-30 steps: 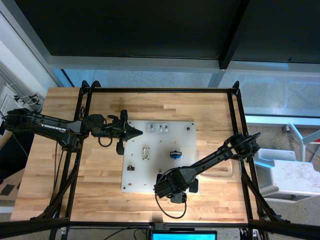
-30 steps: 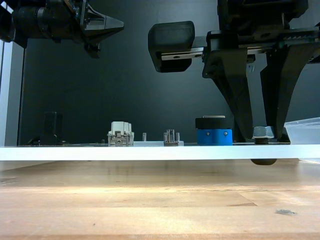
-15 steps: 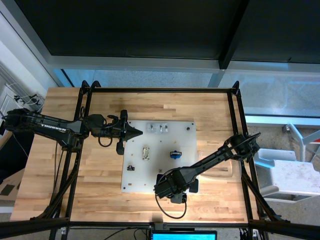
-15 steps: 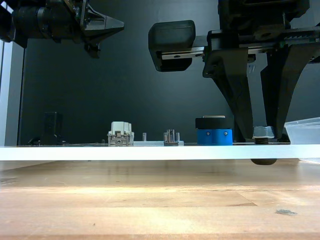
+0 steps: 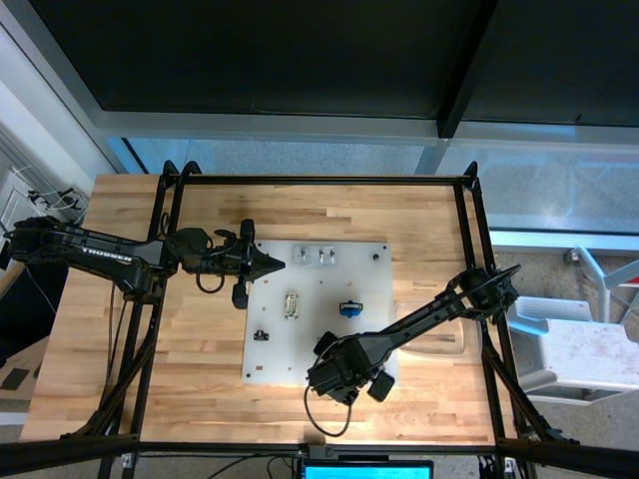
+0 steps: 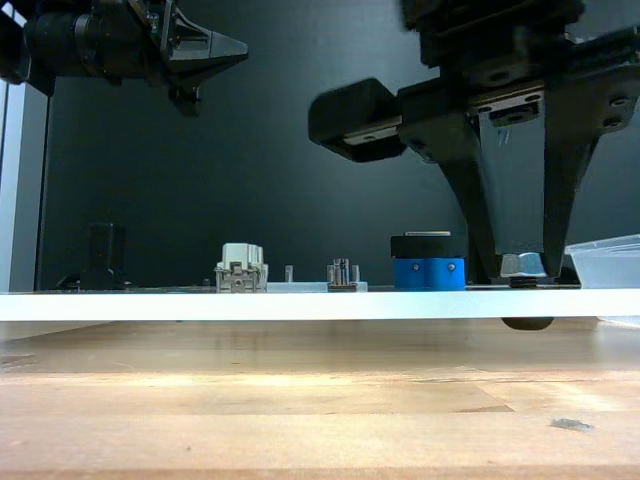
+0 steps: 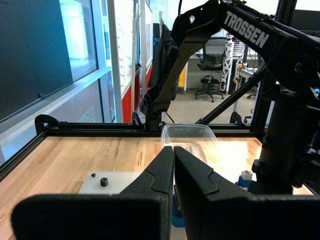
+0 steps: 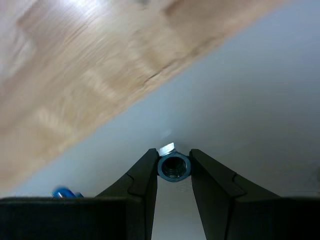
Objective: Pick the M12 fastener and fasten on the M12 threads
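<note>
The right gripper (image 6: 522, 272) is held upright, fingers down, over the near right part of the white board (image 5: 268, 371). Its fingers are pinched on the M12 nut (image 8: 173, 167) from two opposite sides. In the low view the nut is seen resting on top of its stud (image 6: 522, 284), of which only a thin dark band is left showing above the board. In the high view this spot is hidden by the right arm.

The nut's bore is upright, in line with the gripper, and is seen end-on from the right wrist.

A blue fitting (image 6: 428, 272) stands just beside the gripper on its left, apart from it. A clear tray (image 6: 606, 258) lies behind on the right, and a grey connector (image 6: 241, 270) stands well apart to the left.

The left gripper (image 5: 280, 263) is held level above the board's far left edge, its fingers pressed together on nothing.
</note>
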Controlling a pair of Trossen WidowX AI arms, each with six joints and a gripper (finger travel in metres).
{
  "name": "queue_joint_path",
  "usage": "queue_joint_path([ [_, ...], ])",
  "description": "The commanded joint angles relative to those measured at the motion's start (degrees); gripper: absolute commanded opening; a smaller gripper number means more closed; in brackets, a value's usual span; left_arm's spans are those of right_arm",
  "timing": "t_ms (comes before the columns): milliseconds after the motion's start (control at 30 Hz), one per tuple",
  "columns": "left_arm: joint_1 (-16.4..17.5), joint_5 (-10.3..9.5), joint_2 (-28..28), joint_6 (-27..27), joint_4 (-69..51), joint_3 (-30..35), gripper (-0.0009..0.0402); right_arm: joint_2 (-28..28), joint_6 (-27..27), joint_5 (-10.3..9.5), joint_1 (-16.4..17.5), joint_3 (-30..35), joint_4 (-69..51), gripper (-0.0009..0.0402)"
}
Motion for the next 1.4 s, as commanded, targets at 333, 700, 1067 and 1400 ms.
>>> queue_joint_path([
  [333,0.0,0.02,0.0,0.0,0.0,0.0,0.0,-0.1,48.5,0.07,0.0,0.0,0.1,0.0028],
  [700,0.0,0.02,0.0,0.0,0.0,0.0,0.0,-0.1,90.4,0.09,-0.1,0.0,0.4,0.0028],
  [1067,0.0,0.02,0.0,0.0,0.0,0.0,0.0,-0.1,124.0,0.11,-0.1,0.0,0.7,0.0028],
  [1400,0.0,0.02,0.0,0.0,0.0,0.0,0.0,-0.1,149.1,0.11,-0.1,0.0,0.9,0.0028],
])
